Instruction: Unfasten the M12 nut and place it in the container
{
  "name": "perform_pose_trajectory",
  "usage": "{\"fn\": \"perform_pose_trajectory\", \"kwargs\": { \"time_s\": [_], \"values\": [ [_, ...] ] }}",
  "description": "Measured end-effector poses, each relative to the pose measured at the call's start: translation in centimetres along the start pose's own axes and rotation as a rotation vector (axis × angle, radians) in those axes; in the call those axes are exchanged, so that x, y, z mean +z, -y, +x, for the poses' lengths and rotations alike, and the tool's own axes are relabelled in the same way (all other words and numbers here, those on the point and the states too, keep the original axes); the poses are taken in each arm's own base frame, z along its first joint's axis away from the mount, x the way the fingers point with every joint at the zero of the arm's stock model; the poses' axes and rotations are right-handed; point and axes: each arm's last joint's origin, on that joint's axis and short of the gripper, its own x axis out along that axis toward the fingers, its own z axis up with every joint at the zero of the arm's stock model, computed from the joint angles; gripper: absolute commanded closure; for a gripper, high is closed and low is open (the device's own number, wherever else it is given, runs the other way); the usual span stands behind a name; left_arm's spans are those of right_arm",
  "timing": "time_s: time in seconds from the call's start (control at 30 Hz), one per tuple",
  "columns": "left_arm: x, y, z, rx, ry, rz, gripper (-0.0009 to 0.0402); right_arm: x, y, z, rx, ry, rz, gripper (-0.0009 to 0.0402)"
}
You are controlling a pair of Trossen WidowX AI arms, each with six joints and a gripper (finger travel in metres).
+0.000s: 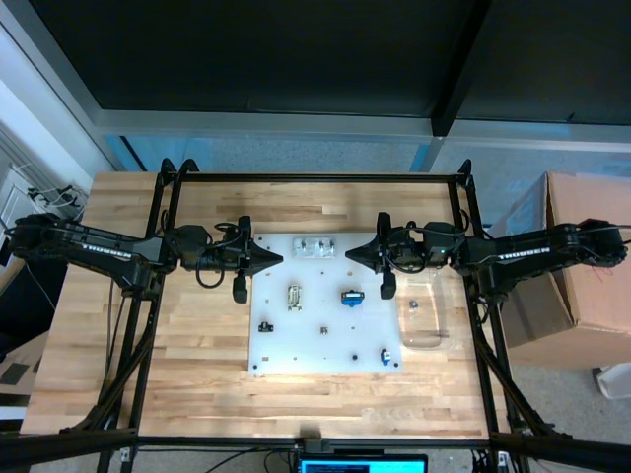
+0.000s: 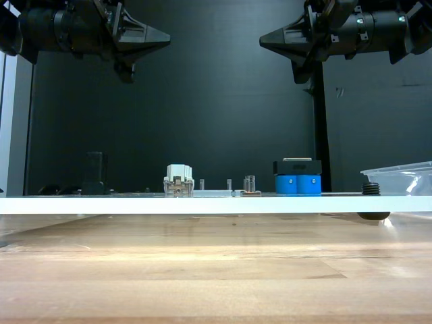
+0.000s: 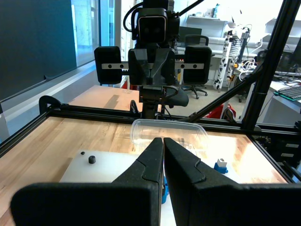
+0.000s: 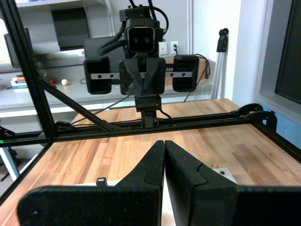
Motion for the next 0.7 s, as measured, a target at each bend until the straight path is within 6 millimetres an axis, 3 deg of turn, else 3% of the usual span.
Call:
{"fn": "perform_pose_trajectory", "kwargs": {
  "time_s": [0.7],
  "values": [
    [0.0,0.0,0.0,0.0,0.0,0.0,0.0393,0.16,-0.13,0.0,0.007,0.016,-0.008,0.0393]
  ]
}}
